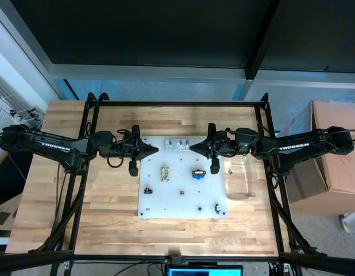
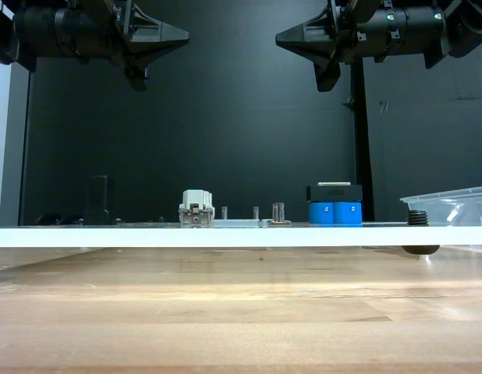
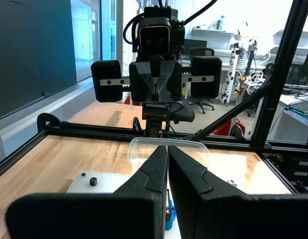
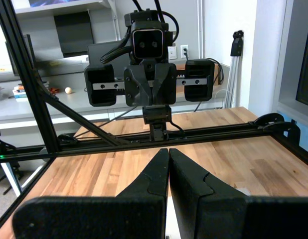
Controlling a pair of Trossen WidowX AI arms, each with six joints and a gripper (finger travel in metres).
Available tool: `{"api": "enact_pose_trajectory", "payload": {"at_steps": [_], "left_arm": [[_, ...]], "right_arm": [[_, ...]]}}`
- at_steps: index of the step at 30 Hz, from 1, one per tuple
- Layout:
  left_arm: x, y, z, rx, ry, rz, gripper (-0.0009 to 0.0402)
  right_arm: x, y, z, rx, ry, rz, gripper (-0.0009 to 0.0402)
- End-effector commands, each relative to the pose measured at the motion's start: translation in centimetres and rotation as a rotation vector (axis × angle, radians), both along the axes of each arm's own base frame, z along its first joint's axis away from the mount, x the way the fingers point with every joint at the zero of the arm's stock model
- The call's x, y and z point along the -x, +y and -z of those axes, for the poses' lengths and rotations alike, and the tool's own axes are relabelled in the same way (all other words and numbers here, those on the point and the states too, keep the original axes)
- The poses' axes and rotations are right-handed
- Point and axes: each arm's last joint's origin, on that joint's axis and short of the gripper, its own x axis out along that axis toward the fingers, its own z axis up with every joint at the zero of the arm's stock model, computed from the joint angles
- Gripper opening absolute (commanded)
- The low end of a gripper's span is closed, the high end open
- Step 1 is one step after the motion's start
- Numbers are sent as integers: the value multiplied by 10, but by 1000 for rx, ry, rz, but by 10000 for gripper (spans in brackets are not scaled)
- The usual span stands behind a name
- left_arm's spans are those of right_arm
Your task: Unfasten the M12 nut and place it in the container
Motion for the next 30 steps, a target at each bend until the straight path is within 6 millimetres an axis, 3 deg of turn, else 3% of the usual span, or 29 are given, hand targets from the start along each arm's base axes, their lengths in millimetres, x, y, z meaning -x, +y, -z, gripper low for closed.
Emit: {"api": "enact_pose_trajectory", "payload": {"at_steps": [1,30], "left_arm": [[0,0,0,0,0,0,0],[0,0,0,0,0,0,0]], "right_arm": [[0,0,2,-1,24,0,0],[0,0,3,-1,31,0,0]]}}
